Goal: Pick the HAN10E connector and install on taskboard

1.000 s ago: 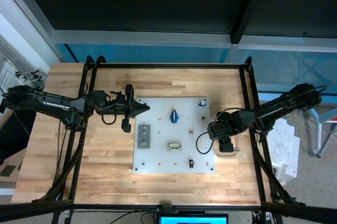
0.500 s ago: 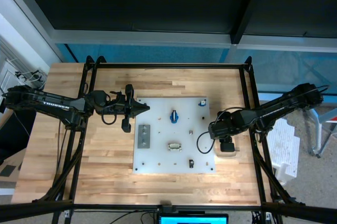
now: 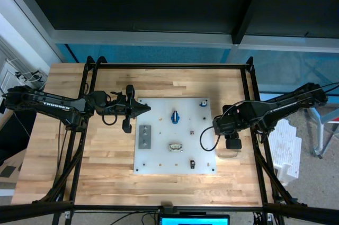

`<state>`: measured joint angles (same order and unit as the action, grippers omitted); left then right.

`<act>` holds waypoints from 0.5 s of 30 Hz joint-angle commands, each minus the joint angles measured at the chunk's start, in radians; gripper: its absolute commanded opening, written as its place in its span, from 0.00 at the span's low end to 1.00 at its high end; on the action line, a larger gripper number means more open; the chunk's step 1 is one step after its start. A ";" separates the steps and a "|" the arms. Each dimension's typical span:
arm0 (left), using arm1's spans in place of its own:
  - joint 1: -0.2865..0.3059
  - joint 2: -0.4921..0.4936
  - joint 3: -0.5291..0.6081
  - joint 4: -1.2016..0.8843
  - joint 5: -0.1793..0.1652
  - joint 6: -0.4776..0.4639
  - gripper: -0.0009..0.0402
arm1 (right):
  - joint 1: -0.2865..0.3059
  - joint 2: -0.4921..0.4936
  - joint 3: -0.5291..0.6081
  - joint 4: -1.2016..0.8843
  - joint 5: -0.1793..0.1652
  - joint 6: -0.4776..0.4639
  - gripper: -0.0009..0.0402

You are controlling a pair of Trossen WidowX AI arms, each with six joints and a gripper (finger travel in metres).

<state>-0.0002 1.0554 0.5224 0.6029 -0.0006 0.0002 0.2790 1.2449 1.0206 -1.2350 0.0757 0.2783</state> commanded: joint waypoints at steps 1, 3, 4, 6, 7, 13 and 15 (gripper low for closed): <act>0.000 0.000 0.000 0.000 0.000 0.000 0.02 | 0.000 0.000 0.037 -0.030 0.002 0.002 0.12; 0.000 0.000 0.000 0.000 0.000 0.000 0.02 | 0.000 0.000 0.042 -0.035 0.002 0.002 0.12; 0.000 0.000 0.000 0.000 0.000 0.000 0.02 | 0.000 0.000 0.042 -0.038 0.002 0.002 0.12; 0.000 0.000 0.000 0.000 0.000 0.000 0.02 | 0.000 0.000 0.042 -0.037 0.002 0.003 0.12; 0.000 0.000 0.000 0.000 0.000 0.000 0.02 | 0.000 0.000 0.042 -0.037 0.002 0.005 0.12; 0.000 0.000 0.000 0.000 0.000 0.000 0.02 | 0.001 0.046 0.074 -0.024 0.001 0.013 0.12; 0.000 0.000 0.000 0.000 0.000 0.000 0.02 | 0.001 0.084 0.106 -0.023 0.001 0.014 0.12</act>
